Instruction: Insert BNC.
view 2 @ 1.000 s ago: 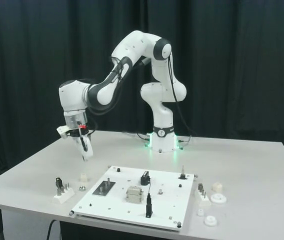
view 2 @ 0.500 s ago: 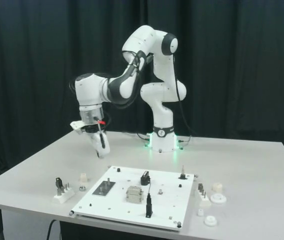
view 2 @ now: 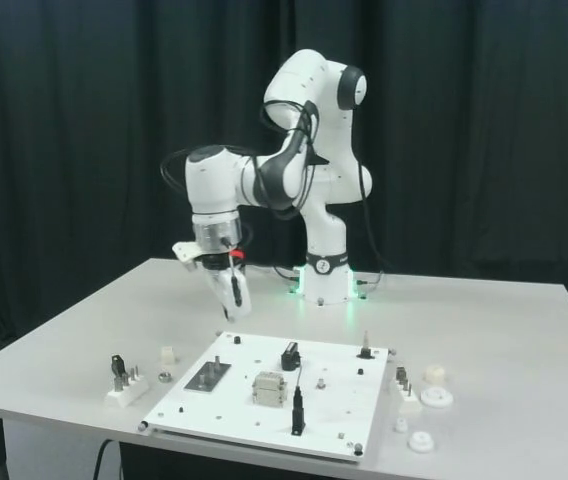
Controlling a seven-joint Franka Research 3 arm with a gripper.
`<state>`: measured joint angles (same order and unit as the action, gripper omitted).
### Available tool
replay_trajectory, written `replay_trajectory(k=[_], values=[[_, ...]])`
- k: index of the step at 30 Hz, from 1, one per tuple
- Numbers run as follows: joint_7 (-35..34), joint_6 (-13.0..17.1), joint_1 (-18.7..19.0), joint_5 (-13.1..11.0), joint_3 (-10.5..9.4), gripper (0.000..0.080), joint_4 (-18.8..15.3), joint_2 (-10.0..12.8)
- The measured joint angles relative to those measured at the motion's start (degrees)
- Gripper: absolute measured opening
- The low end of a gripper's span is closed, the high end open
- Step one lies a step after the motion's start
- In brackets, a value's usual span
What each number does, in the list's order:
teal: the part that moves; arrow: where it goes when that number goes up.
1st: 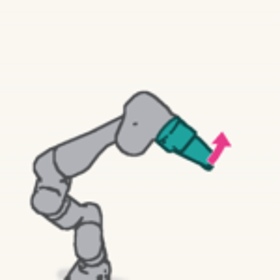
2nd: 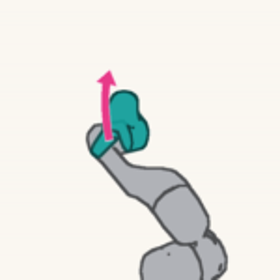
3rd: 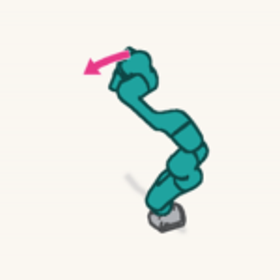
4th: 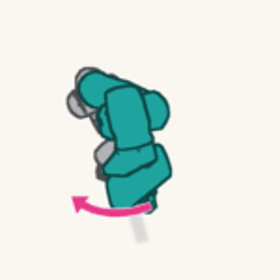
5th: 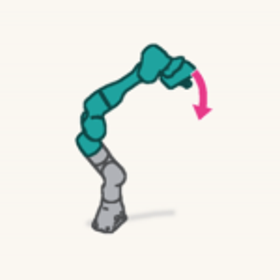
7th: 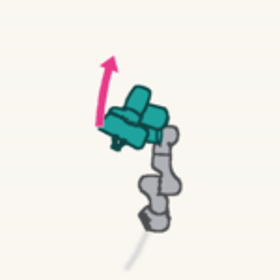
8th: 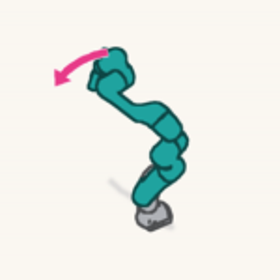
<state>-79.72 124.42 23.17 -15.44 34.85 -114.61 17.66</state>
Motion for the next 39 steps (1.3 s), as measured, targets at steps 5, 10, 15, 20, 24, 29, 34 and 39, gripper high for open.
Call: replay_trajectory(k=[5, 10, 15, 20, 24, 29, 34, 39], values=[[-5.32, -0.02, 2.35, 0.91, -0.11, 0.0123, -0.20, -0.27], [-9.85, -0.02, 4.86, 1.28, -0.35, 0.0123, -0.89, -0.50], [-13.84, 0.03, 7.26, 1.93, -0.73, 0.0123, -1.75, -0.68], [-17.93, 1.01, 9.90, 3.28, -0.92, 0.0123, -2.94, -0.96], [-22.30, 2.59, 12.11, 4.87, -0.96, 0.0123, -4.06, -1.21], [-29.21, 4.69, 14.42, 7.52, -1.05, 0.0123, -5.49, -1.71], [-33.85, 6.67, 15.87, 10.85, -1.16, 0.0123, -6.83, -2.40], [-37.55, 7.89, 16.30, 12.92, -1.27, 0.0123, -7.67, -3.07]])
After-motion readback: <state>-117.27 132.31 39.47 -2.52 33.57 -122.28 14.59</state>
